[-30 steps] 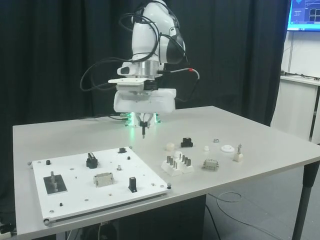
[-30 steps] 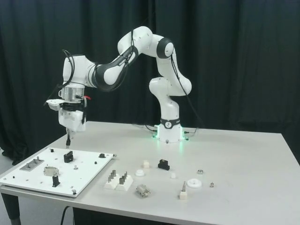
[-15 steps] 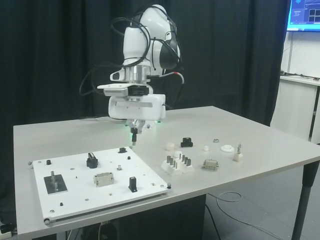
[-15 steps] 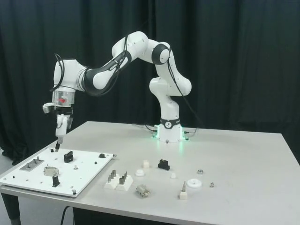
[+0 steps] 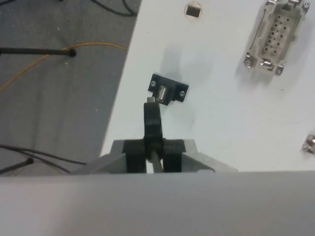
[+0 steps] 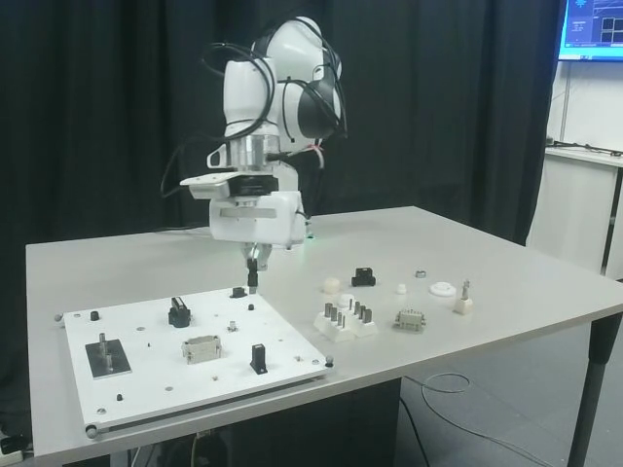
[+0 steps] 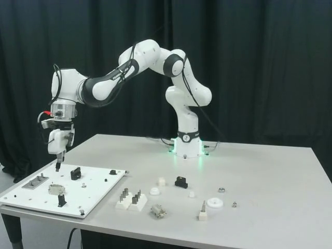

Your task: Insert USB.

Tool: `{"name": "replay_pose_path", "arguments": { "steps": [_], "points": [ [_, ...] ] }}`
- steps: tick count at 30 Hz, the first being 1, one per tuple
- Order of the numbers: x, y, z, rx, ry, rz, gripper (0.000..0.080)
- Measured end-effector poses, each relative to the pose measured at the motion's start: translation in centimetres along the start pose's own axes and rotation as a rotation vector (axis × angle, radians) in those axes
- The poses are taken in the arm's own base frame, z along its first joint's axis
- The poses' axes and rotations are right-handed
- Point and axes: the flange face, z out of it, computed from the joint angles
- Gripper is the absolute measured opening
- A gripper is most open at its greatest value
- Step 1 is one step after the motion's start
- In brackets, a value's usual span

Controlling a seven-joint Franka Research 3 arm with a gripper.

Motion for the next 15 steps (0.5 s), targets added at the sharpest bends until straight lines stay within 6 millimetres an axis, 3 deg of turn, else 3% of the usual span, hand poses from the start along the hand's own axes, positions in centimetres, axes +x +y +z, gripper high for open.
{"name": "replay_pose_path", "arguments": {
  "steps": [15],
  "points": [
    [2.1, -1.2, 1.3, -0.054, -0.067, 0.096, 0.0068]
  ]
}}
